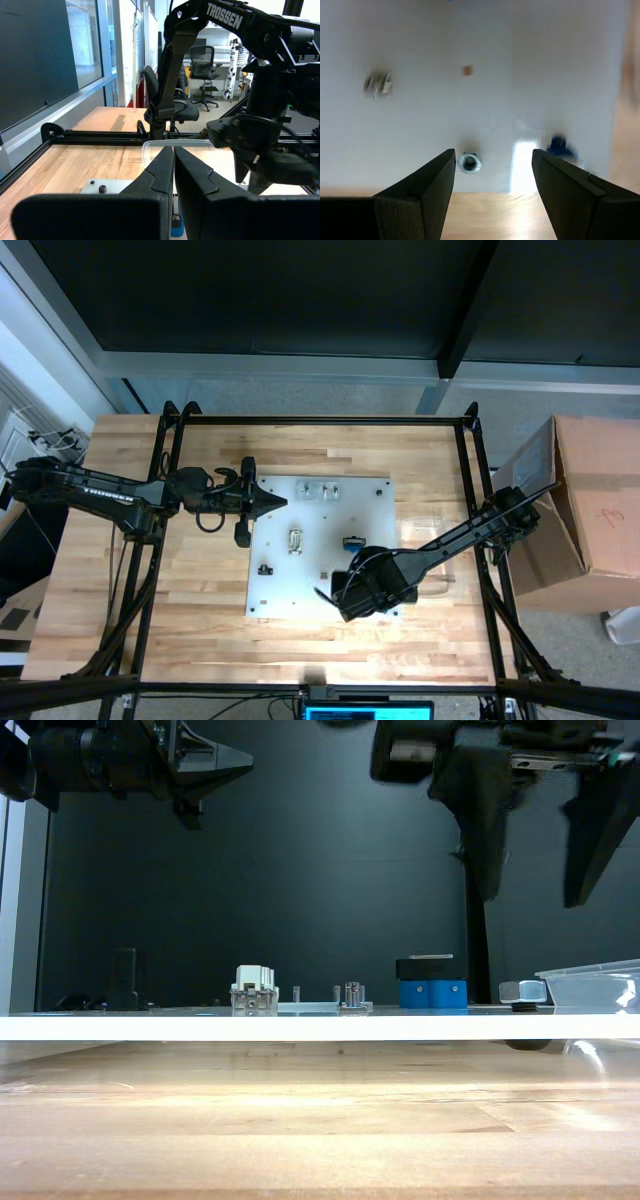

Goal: Pick the M12 nut and place it on its threads and fasten

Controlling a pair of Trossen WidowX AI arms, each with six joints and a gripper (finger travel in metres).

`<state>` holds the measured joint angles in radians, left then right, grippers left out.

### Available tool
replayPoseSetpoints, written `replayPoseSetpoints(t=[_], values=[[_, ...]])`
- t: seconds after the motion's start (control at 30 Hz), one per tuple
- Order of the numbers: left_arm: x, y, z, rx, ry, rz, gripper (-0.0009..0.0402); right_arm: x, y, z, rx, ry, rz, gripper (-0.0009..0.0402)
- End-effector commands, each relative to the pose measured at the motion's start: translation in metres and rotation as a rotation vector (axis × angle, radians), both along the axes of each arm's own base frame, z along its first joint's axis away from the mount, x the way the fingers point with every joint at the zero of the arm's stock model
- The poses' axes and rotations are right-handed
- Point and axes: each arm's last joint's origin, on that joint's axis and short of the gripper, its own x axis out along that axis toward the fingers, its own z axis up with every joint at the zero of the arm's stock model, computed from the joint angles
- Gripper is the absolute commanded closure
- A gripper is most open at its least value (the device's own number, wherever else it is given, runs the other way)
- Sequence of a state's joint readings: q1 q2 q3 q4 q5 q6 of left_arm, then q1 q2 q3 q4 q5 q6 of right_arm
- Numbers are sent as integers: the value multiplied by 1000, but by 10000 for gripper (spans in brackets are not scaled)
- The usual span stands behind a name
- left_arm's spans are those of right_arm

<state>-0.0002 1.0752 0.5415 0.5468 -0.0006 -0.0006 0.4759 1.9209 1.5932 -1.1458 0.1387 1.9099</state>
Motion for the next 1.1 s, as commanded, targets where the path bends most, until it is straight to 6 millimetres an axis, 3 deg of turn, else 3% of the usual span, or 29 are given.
replayPoseSetpoints(t=[0.03, 0.17, 0.2, 0.33, 0.47, 0.57, 0.7, 1.1], values=[[0, 0, 0, 0, 0, 0, 393, 0, 1, 0, -57, 25, 394, 181], [0, 0, 0, 0, 0, 0, 393, 0, 2, 0, -136, 67, 972, 181], [0, 0, 0, 0, 0, 0, 393, 0, 2, 0, -149, 70, 1048, 182], [0, 0, 0, 0, 0, 0, 393, 0, 1, 0, -155, 79, 1097, 191], [0, 0, 0, 0, 0, 0, 393, 3, 1, -4, -105, 81, 1153, 229], [0, 0, 0, 0, 0, 0, 393, 9, -1, -11, 3, 67, 1177, 285], [0, 0, 0, 0, 0, 0, 393, 15, -1, -17, 40, 36, 1225, 394], [0, 0, 0, 0, 0, 0, 393, 20, -2, -35, -50, 78, 1255, 394]])
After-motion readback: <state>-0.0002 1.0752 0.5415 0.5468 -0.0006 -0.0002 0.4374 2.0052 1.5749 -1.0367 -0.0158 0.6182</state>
